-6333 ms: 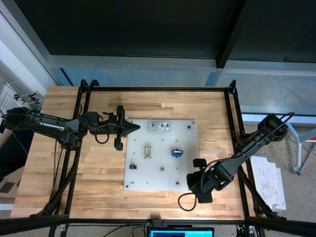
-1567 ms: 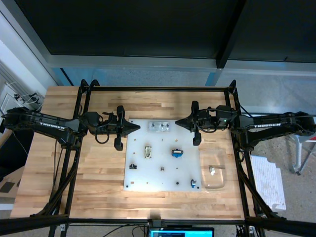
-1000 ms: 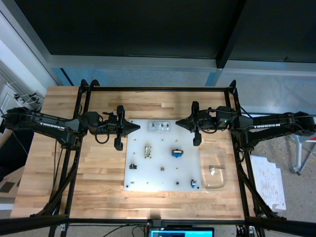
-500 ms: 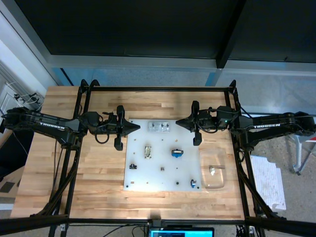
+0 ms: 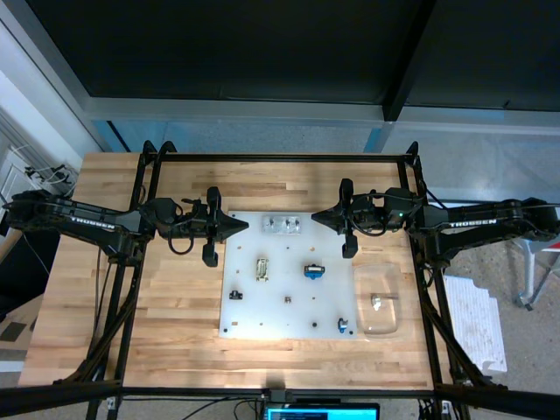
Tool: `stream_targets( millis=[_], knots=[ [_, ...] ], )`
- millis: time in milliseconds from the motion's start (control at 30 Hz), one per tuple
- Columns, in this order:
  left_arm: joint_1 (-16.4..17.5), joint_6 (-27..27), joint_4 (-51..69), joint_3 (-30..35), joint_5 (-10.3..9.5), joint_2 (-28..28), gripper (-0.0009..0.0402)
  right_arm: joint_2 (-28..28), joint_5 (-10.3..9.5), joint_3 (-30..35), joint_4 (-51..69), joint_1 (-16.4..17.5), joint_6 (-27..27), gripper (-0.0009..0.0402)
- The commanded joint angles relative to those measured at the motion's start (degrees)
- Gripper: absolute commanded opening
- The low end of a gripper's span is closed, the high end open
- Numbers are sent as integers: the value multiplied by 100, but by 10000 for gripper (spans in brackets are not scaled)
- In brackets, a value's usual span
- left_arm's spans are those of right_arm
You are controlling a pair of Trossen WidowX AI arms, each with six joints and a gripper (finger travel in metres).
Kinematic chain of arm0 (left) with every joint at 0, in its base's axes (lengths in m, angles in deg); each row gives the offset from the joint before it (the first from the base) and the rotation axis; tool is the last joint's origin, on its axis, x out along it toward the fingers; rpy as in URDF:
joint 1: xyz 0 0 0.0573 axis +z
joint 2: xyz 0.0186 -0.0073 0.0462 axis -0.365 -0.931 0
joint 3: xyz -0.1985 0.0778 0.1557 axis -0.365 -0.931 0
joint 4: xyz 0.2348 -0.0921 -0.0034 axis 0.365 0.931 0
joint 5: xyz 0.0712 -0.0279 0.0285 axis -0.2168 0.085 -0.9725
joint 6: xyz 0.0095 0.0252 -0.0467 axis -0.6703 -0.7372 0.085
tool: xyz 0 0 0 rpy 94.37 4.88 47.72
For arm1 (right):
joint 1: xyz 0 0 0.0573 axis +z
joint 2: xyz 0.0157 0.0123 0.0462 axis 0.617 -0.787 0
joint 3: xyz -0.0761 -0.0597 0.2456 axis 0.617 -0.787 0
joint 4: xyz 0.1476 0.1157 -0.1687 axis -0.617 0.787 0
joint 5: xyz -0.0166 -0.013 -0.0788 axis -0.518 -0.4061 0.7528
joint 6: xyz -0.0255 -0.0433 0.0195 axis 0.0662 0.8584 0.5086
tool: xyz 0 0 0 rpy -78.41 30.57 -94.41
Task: Pick the RJ45 connector and install on taskboard
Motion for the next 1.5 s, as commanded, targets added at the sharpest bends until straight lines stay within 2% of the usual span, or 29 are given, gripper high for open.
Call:
stream_targets(
  millis=[33, 1500],
  knots=[
    [0, 0, 0, 2, 0, 0, 0, 0, 2, 4, 4, 0, -2, 0],
    [2, 0, 0, 2, 0, 0, 0, 0, 4, 4, 114, 0, -2, 0]
  ],
)
